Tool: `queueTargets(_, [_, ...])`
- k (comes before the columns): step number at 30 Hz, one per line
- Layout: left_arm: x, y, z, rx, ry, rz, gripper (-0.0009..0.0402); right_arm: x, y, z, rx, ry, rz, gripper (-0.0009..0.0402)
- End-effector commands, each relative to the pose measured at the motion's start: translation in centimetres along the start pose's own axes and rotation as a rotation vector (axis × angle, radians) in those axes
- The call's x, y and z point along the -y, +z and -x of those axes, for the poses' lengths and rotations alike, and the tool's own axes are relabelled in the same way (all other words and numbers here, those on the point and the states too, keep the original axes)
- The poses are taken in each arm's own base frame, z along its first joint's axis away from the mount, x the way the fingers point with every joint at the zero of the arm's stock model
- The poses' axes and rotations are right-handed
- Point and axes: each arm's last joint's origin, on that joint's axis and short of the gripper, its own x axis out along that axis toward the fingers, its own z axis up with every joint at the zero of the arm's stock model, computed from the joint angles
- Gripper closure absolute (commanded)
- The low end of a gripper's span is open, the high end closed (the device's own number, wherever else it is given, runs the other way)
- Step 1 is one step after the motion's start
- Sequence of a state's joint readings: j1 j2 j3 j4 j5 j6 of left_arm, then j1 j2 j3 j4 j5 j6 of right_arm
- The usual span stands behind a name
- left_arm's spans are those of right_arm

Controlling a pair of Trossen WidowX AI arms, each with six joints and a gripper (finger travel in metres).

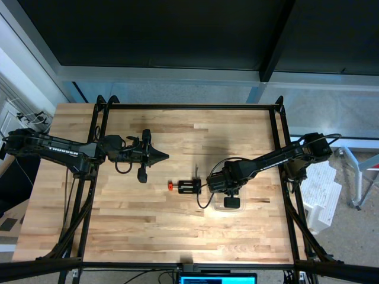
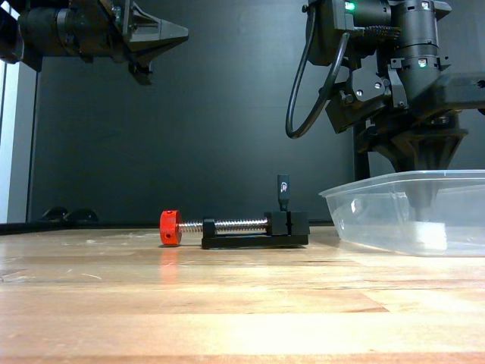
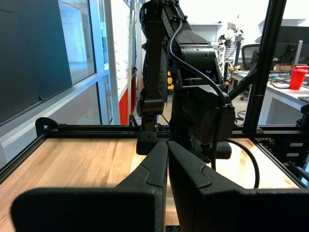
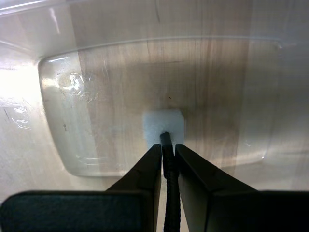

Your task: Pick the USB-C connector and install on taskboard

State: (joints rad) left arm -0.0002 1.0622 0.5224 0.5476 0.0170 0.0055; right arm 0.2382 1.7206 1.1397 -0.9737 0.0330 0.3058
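The right gripper [image 4: 168,149] is seen lowered inside the clear plastic tray [image 2: 364,220] on the right half of the light wooden table [image 1: 148,231]. In the right wrist view its two black fingers [image 4: 149,169] are drawn in tight on either side of the USB-C connector [image 4: 167,142], a thin dark plug that is pinched between them. The plug's tip is met by the small white cube [image 4: 164,123], which lies on the tray's floor directly under the fingertips. From table height, the gripper is shown pointing straight down through the tray's open top, with the white cube at its foot.

The taskboard [image 2: 288,226], a small black rectangular block fixture, is found on the table just to the left of the tray, apart from it. A silver threaded rod is carried along its length and is capped by the red-orange knob [image 2: 170,227] at the end facing away from the tray. A short dark upright piece [image 2: 283,189] is seen standing on the block's tray-side end; what it is cannot be told.

The left gripper [image 1: 164,156] is held high over the table's left half, well apart from the taskboard, pointing inward. Its fingers are pressed together with nothing between them.
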Motion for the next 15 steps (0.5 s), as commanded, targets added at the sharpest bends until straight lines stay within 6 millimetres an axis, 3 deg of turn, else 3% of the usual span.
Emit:
queueTargets(1, [-0.01,0.01,0.0,0.0,0.0,0.0,0.0393,0.0,0.0,0.02,0.001,0.0,-0.001,0.0378])
queueTargets(5, [-0.01,0.01,0.0,0.0,0.0,0.0,0.0393,0.0,0.0,0.02,0.001,0.0,0.0,0.0395])
queueTargets(15, [-0.01,0.01,0.0,0.0,0.0,0.0,0.0393,0.06,-0.1,0.39,0.009,0.001,-0.001,0.0393])
